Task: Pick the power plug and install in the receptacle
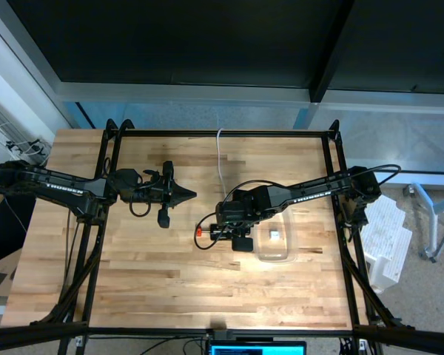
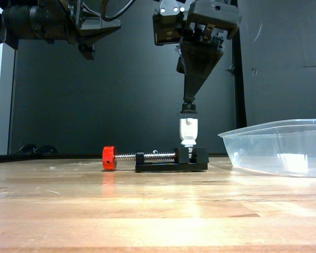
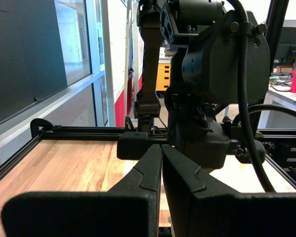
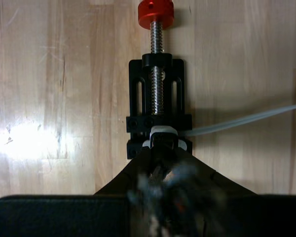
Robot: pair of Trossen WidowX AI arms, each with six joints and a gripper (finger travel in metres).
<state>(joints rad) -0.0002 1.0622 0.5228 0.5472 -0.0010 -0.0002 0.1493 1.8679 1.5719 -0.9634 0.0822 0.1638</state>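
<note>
My right pincer (image 2: 188,101) is pinched shut on the power plug (image 2: 188,109), touching the receptacle (image 2: 188,132) top. My left pincer (image 1: 186,195) is closed and empty, well left of the receptacle. Risk: a tilted plug jams, and 1 push skids the clamp fixture (image 2: 171,158).

The left claw (image 3: 161,148) points level across a pale wooden worktop (image 3: 64,170), its two black fingers (image 3: 143,175) pressed together. Just beyond its tip rises the bulky black right arm (image 3: 217,74), with a thick black cable (image 3: 243,98) running down its side. A black frame rail (image 3: 84,132) edges the worktop, and windows (image 3: 74,44) stand behind.
</note>
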